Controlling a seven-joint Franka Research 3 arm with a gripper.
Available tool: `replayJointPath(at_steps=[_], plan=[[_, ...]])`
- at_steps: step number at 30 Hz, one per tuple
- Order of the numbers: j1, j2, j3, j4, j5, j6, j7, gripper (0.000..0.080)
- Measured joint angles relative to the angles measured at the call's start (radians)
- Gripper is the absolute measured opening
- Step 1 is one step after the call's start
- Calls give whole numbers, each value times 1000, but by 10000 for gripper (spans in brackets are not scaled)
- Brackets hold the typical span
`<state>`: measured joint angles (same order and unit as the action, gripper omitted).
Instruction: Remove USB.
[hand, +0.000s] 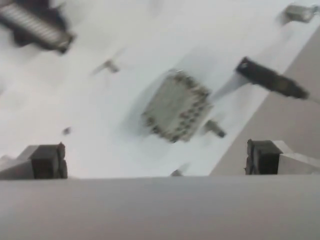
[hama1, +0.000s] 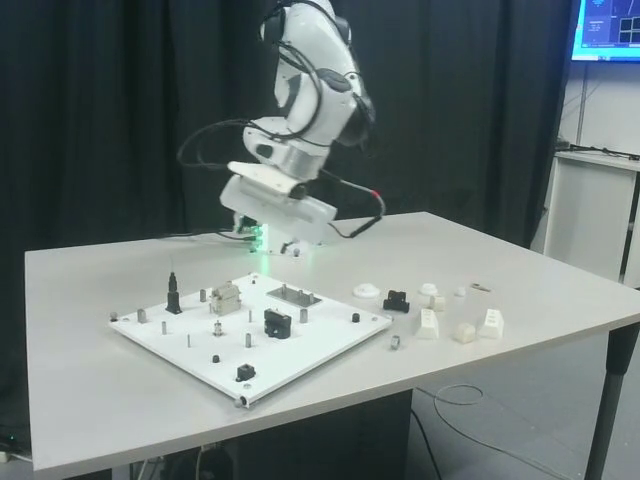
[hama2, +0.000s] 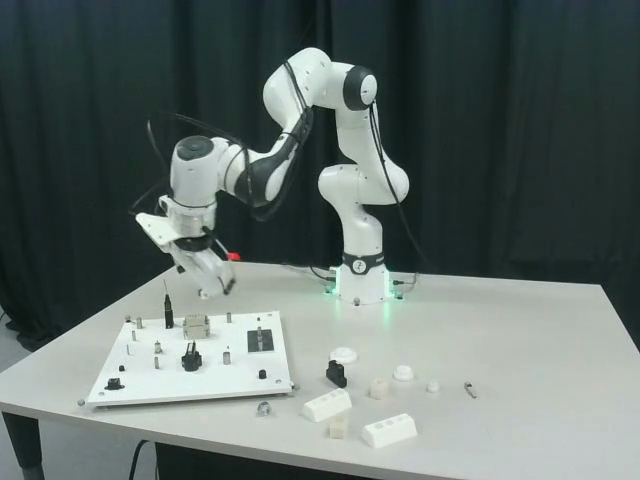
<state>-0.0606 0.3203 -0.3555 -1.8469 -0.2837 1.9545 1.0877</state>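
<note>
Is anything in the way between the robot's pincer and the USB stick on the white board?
Nothing visible blocks it. The pincer hangs open in the air above the white board, and the black USB stick stands upright at the board's edge with only open space above it.

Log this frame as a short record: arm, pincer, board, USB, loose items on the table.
arm: white Franka, bent over the far edge of the board
pincer: open, empty, above the board, touching nothing
board: white board flat on the grey table, carrying small fixtures
USB: black upright plug near the board's far corner, seemingly still seated; identity not certain
loose items: white blocks and one small black part beside the board
</note>
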Motion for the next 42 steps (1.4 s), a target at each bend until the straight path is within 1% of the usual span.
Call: replayJointPath(at_steps=[5, 9, 12, 18, 24, 32, 36, 42], plan=[[-5, -4, -53, -9, 3, 33, -34, 800], [-20, -8, -83, -15, 9, 59, -36, 800], [-33, -13, -105, -22, 22, 81, -32, 800], [-48, -35, -154, -54, 51, 142, -20, 800], [-49, -66, -208, -97, 92, 191, -1, 800], [-49, -120, -272, -165, 178, 266, 2, 800], [-49, -149, -298, -207, 202, 304, -4, 800], [-49, -190, -327, -269, 224, 366, -24, 800]])
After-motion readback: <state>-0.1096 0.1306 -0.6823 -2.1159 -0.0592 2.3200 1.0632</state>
